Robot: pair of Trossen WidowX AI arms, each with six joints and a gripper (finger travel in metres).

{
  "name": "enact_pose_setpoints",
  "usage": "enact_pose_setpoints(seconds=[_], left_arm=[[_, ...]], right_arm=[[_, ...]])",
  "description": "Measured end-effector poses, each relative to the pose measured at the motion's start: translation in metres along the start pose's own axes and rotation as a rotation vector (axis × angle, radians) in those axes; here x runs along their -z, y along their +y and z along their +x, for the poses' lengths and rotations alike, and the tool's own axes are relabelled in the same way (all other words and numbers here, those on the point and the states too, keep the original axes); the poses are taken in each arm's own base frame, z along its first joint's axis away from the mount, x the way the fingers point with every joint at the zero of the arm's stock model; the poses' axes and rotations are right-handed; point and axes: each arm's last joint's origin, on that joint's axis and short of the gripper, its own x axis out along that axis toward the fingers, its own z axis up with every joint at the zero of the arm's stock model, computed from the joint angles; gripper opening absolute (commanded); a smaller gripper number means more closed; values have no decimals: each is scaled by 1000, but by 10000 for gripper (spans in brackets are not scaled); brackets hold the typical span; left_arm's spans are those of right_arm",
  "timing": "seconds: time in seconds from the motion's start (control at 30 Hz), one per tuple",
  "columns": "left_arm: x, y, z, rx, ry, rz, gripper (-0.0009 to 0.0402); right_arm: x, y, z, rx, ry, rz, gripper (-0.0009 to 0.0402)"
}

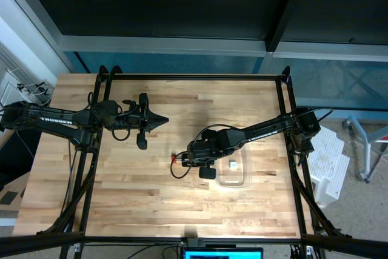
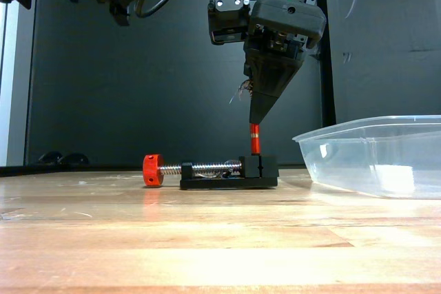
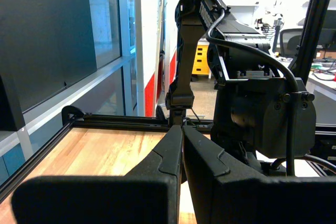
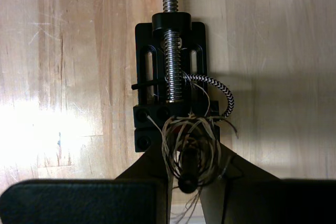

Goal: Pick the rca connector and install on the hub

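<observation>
One whitish rca connector lies alone in the clear tray, which sits on the bench just right of the hub. The right gripper points straight down over the hub's tray-side end, clenched on a thin red pin with frayed strands around it; the pin's foot meets the block. The left gripper hangs well apart at the bench's far left, fingers pressed together on nothing.
</observation>
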Motion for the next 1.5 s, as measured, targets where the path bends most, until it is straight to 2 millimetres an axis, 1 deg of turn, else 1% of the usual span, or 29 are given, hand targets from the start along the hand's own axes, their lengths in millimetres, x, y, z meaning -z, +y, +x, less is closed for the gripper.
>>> enact_pose_setpoints(seconds=[0.2, 0.3, 0.43, 0.57, 0.83, 0.97, 1.1, 1.23, 1.33, 1.5], left_arm=[[0, 0, 0, 0, 0, 0, 1], [0, 0, 0, 0, 1, 0, 1], [0, 0, 0, 0, 0, 0, 1], [0, 0, 0, 0, 0, 0, 1], [0, 0, 0, 0, 0, 0, 1], [0, 0, 0, 0, 0, 0, 1], [0, 0, 0, 0, 0, 0, 1], [0, 0, 0, 0, 0, 0, 1], [0, 0, 0, 0, 0, 0, 1], [0, 0, 0, 0, 0, 0, 1]], right_arm=[[0, 0, -2, -7, 0, -2, 121], [-1, -1, -9, -12, -20, -10, 146], [1, -3, -19, -16, -42, -11, 165], [8, -6, -29, -18, -62, -31, 166], [31, -14, -46, -30, -123, -31, 149], [39, -16, -49, -35, -144, -28, 139], [40, -17, -53, -38, -162, -32, 126], [40, -22, -64, -41, -217, -50, 91], [42, -35, -78, -46, -321, -20, 56], [52, -57, -93, -82, -500, 15, -4]])
